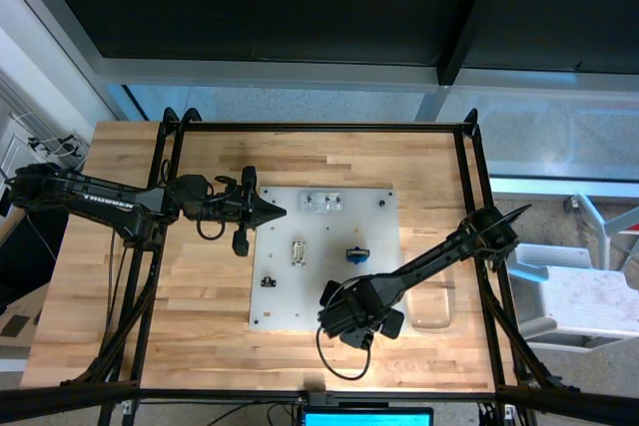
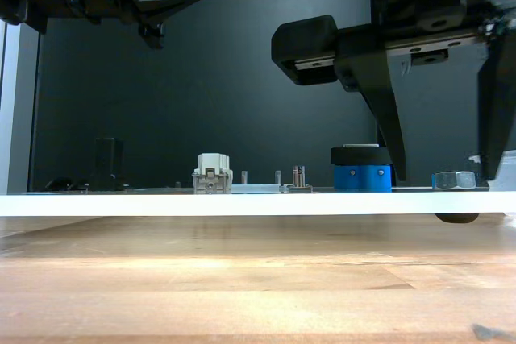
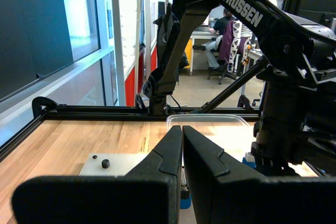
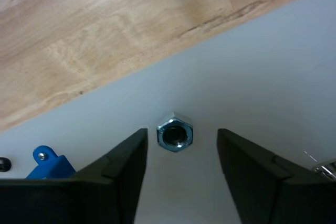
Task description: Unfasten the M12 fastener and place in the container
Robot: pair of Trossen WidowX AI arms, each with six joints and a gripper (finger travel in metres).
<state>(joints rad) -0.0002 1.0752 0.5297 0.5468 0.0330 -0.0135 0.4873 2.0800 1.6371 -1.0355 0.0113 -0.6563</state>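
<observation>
Right gripper (image 4: 181, 131) low over white board (image 1: 300, 296), at near right edge; fingers (image 4: 123, 166) spread wide. M12 fastener (image 4: 175, 136) midway between fingertips, touching neither, seated low on its stud. Container (image 1: 446, 314) just beside board's right edge, fastener outside it. Left gripper (image 1: 276, 212) raised over board's far left, fingers pressed together.

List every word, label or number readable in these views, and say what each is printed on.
"TROSSEN": white letters on the right arm, left wrist view.
"TROSSEN": on the left arm, small, barely legible, high view.
Screen at the near edge: too small to read.
No text on the board, tray, nut or either gripper: the left gripper, shut, hangs over the board's far left edge; the right gripper, open, straddles the nut.
</observation>
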